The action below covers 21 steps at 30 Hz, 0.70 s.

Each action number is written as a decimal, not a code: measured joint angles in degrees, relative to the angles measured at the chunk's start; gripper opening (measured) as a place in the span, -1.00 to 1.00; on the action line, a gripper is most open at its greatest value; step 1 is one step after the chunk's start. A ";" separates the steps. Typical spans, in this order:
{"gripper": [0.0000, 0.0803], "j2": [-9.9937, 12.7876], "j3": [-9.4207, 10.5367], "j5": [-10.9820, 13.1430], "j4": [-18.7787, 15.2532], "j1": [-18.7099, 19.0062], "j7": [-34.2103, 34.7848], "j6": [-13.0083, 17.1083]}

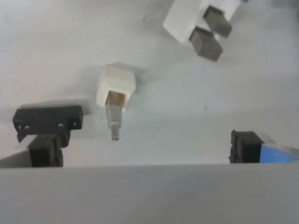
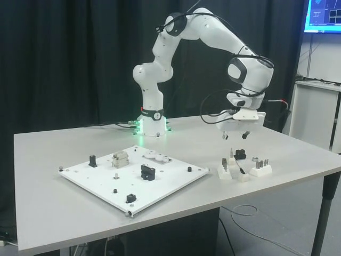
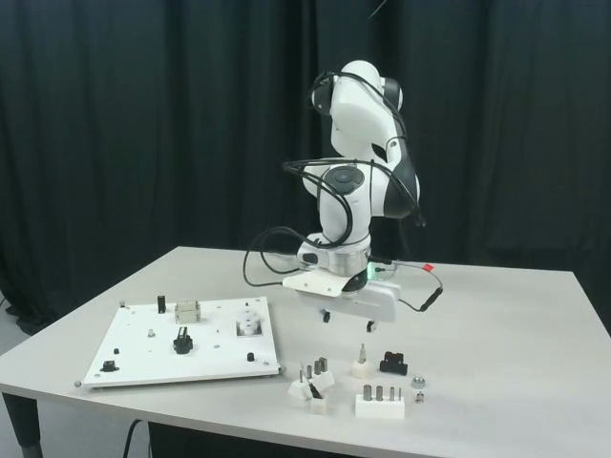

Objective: Pick Ethernet.

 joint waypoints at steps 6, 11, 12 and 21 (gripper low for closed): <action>0.99 -1.84 0.38 0.00 -2.91 0.05 1.89 0.38; 0.99 -3.57 0.74 -0.01 -5.87 0.12 4.18 2.63; 0.99 -3.91 0.76 -0.01 -6.50 0.17 4.86 3.30; 0.99 -6.80 0.77 -0.01 -12.36 0.95 7.12 10.35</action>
